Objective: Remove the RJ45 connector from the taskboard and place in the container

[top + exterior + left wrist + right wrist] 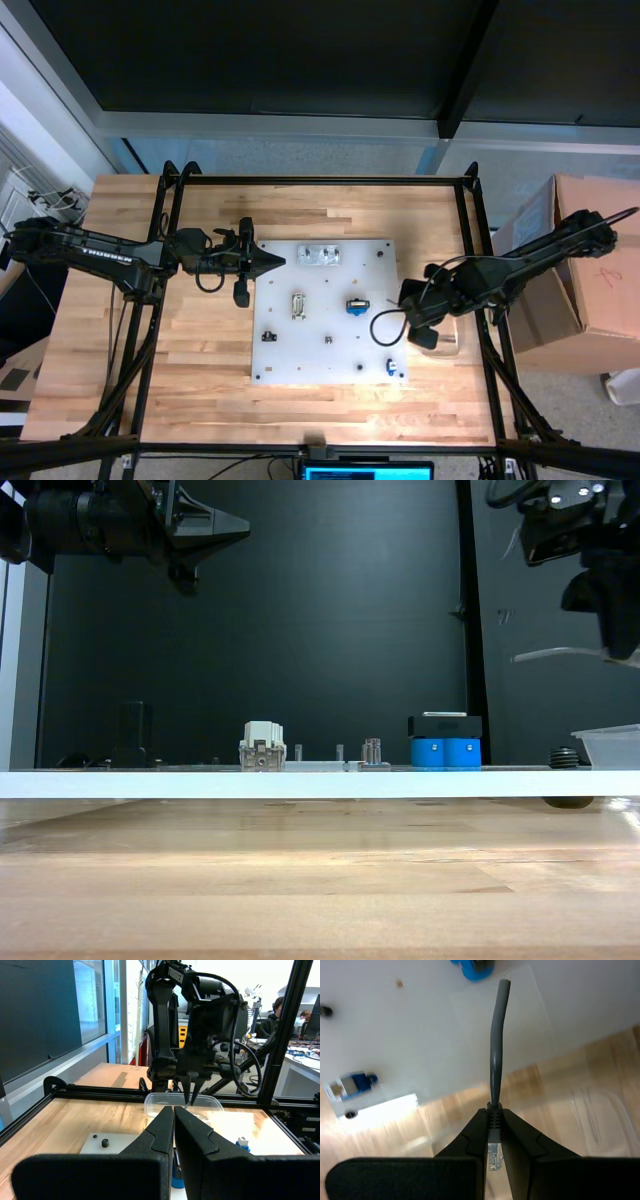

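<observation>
Above container (161,1103), RJ45 connector (493,1153) (right end effector (494,1113))

The wooden table (150,380) carries a white taskboard (310,365) flat at its middle, a clear container (450,343) just right of the board, and a black frame (320,181) round its edges.

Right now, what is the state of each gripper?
Left gripper: jaws shut, empty, over left edge of taskboard.
Right gripper: shut on RJ45 connector, above the container.
</observation>
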Available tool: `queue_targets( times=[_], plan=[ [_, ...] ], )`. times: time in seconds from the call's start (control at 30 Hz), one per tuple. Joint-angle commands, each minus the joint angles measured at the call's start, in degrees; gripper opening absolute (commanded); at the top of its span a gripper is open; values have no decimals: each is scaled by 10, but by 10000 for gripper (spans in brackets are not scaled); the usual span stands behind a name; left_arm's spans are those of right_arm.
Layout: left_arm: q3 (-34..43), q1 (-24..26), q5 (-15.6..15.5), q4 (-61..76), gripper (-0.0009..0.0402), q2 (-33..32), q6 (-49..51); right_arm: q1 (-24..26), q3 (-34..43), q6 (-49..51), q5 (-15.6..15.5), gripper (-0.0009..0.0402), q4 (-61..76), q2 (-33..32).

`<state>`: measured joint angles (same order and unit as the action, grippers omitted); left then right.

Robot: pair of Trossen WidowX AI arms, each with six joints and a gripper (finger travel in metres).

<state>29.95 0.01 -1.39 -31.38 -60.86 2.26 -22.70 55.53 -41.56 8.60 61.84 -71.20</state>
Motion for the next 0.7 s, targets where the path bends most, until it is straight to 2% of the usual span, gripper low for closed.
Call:
queue_targets(
  times=[0.03,0.2,0.33,0.6,0.7],
  plan=[
    [0,0,0,0,0,0,0,-4,-14,-5,-17,0,34,17],
    [0,0,0,0,0,0,0,-23,-48,-15,-53,11,43,30],
    [0,0,0,0,0,0,0,-32,-63,-17,-54,64,39,30],
    [0,0,0,0,0,0,0,-31,-66,-16,-49,191,30,30],
    [0,0,0,0,0,0,0,-28,-64,-15,-17,220,18,35]
  ],
)
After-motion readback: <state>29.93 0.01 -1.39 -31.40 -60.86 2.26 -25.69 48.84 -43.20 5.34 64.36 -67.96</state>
